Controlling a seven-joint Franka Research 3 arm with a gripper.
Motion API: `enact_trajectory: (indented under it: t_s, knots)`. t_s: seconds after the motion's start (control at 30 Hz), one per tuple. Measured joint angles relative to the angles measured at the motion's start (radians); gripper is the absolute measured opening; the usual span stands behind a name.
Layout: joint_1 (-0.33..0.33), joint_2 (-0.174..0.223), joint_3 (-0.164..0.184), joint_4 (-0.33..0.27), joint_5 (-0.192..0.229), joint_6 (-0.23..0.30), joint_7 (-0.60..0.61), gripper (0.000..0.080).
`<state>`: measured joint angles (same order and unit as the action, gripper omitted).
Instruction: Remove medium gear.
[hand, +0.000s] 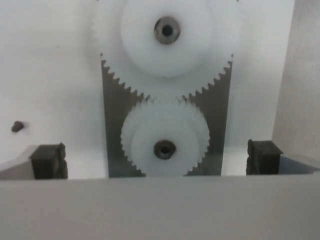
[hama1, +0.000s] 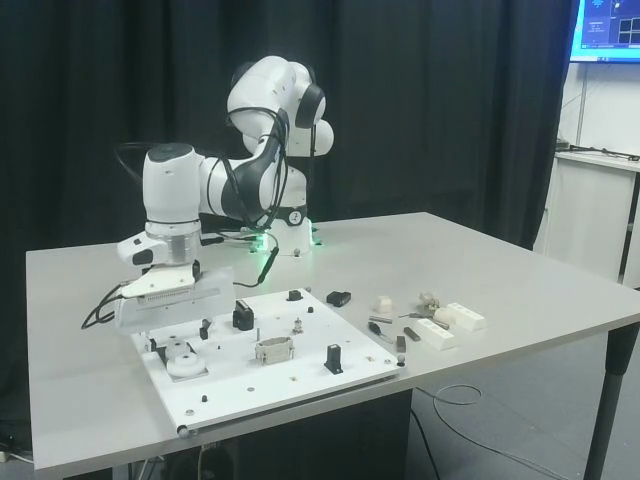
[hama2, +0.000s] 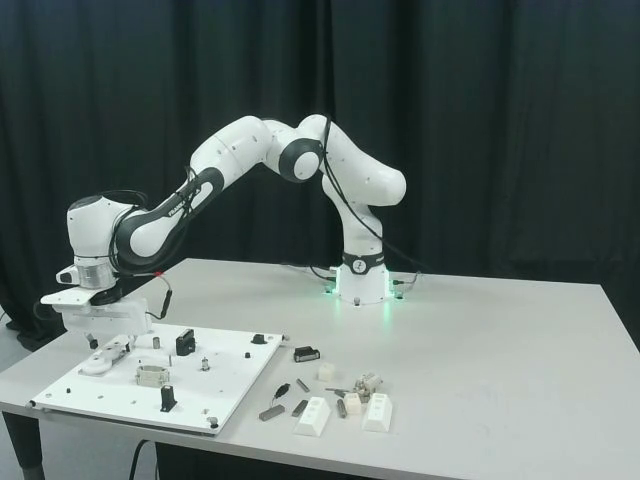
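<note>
Gripper (hand: 156, 159) hovers over smaller gear (hand: 165, 145) | jaws wide open, holding nothing | risk: fingers (hand: 48, 161) snag meshed larger gear (hand: 167, 37), jamming the lift.

In the wrist view the large gear (hand: 167, 37) is cut off by the picture's edge at 12 o'clock, and the medium gear (hand: 165, 142) loses its rim at 6 o'clock behind the gripper's grey body (hand: 160, 207). In both room views the gears (mere white lumps under the hand) show no teeth. Loose parts (hama2: 340, 405) near the table's front edge are too small to identify.
</note>
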<state>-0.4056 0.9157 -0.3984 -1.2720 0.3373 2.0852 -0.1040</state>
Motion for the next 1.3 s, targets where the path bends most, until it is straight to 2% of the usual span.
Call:
enact_trajectory:
  t_s: [0.3,0.33,0.53,0.57,0.67,0.7,0.9,0.93,1.3]
  knots:
    - [0.000,0.006,0.000,0.000,0.002,0.006,-0.015,0.0800]
    - [0.001,0.007,0.000,0.000,0.002,0.007,-0.021,0.0672]
    - [0.002,0.008,-0.001,0.000,0.004,0.014,-0.033,0.0672]
    - [0.002,0.008,-0.002,0.000,0.004,0.018,-0.033,0.0510]
    - [0.002,0.009,-0.002,0.000,0.005,0.021,-0.033,0.0510]
    - [0.002,0.009,-0.003,0.000,0.005,0.024,-0.033,0.0328]
    - [0.002,0.009,-0.003,0.000,0.005,0.025,-0.033,0.0328]
    - [0.001,0.009,-0.003,0.000,0.006,0.025,-0.033,0.0283]
    - [0.001,0.009,-0.004,0.000,0.009,0.024,-0.033,0.0283]
